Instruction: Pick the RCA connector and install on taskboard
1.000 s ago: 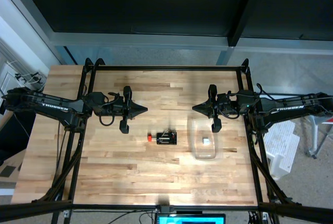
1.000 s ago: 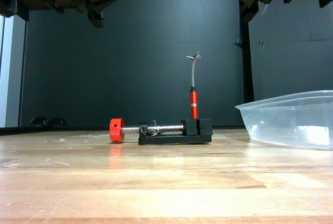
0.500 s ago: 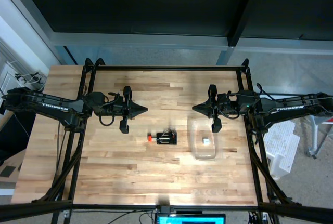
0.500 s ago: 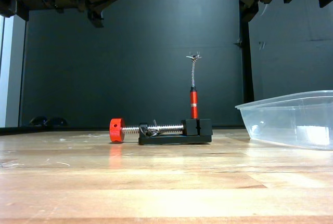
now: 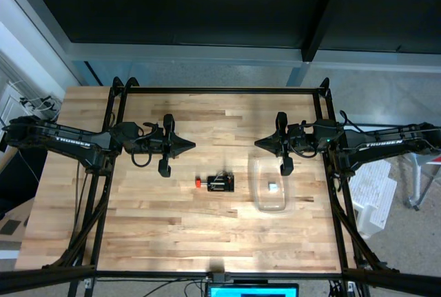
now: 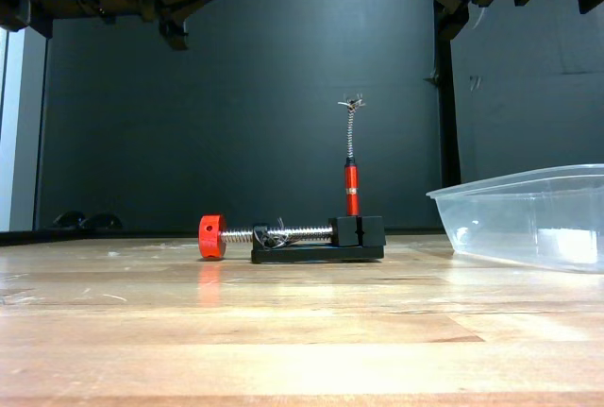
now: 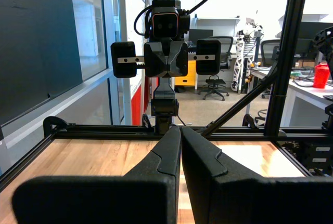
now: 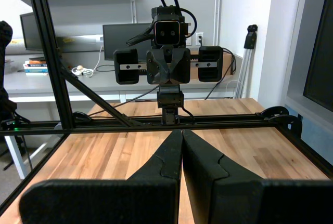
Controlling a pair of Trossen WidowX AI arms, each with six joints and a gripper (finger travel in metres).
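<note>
Parked high over table: left gripper [image 5: 192,146], right gripper [image 5: 257,144], both closed tight, empty. Open right wide, descend straight into tray [image 5: 253,188] onto connector [image 5: 273,187], likely; taskboard [image 5: 221,184] after.

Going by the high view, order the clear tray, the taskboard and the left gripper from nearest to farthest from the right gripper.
1. clear tray, on the table's right side, close by the right gripper, which hangs right of centre.
2 and 3. taskboard, mid-table, and left gripper, hanging left of centre: too close to call.
</note>
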